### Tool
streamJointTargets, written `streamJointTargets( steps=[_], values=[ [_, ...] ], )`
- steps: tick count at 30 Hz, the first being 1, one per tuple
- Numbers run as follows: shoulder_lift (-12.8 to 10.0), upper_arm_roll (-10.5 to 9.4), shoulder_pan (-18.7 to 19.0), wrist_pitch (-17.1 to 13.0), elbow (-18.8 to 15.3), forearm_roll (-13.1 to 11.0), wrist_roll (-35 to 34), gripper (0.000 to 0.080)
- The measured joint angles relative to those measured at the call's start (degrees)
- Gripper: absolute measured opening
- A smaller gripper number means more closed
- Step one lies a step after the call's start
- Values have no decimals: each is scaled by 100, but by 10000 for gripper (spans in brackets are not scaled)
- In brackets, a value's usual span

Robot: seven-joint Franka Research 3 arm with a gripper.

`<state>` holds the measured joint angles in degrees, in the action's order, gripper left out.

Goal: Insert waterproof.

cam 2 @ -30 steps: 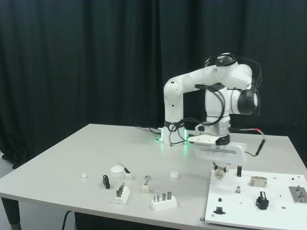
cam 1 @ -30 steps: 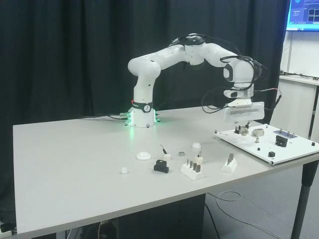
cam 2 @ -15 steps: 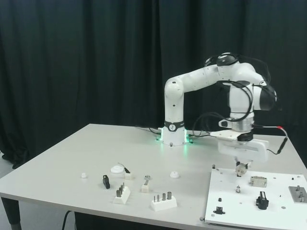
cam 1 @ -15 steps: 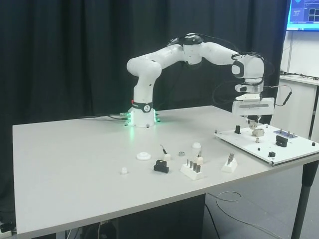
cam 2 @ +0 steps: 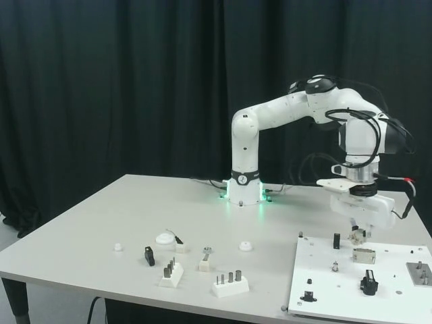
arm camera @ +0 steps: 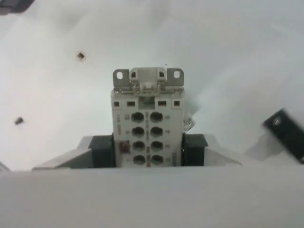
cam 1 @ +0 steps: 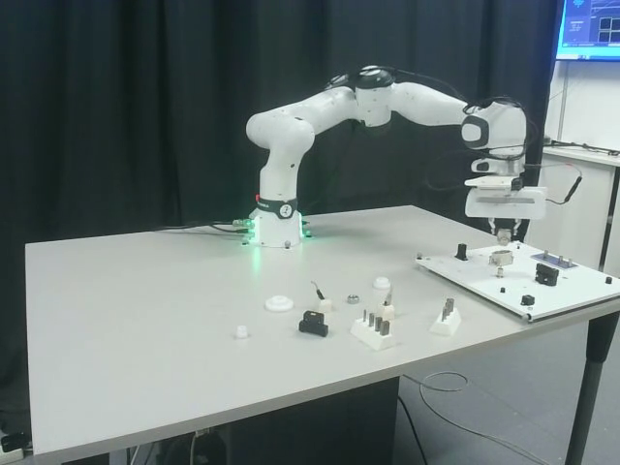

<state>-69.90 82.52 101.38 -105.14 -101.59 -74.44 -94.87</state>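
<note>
Presently the gripper is clamped on the waterproof connector at frame centre above the white board; judged rigid, light, with delicate pin sockets, best held by its flat sides.

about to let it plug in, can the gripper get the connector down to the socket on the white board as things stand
Probably yes. The gripper holds the connector just above the socket on the white board, and nothing stands between them. The small black post sits off to the side, clear of the way down.
</note>
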Motion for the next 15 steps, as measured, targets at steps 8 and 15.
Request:
streamJointTargets(
  steps=[8,15],
  values=[
    [-3,-76,-2,-147,134,192,-1341,305],
    [-4,-79,-3,-206,150,202,-2463,305]
  ],
)
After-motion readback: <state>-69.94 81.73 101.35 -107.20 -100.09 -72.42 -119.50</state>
